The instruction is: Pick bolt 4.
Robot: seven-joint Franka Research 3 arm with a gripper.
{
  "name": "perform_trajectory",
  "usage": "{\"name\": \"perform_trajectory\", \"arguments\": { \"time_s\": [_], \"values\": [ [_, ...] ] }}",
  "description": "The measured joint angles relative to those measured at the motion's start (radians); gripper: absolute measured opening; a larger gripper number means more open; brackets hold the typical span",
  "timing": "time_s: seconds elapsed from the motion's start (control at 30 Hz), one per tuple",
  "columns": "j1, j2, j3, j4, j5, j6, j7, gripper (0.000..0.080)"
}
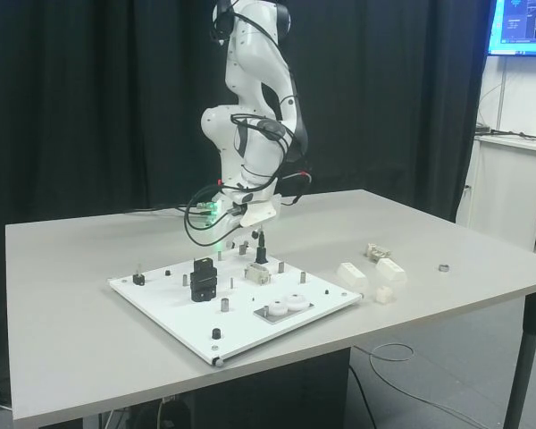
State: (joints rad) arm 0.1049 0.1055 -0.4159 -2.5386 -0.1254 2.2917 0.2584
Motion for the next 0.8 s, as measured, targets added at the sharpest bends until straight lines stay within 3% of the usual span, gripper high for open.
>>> {"name": "perform_trajectory", "arguments": {
  "time_s": [0.07,0.1,0.8],
  "values": [
    [0.001,0.0,0.0,0.0,0.002,-0.001,0.0,0.0682],
    [0.001,0.0,0.0,0.001,0.002,-0.002,0.0,0.0775],
    [0.001,-0.026,-0.015,0.017,-0.003,-0.042,0.013,0.0799]
  ]
}}
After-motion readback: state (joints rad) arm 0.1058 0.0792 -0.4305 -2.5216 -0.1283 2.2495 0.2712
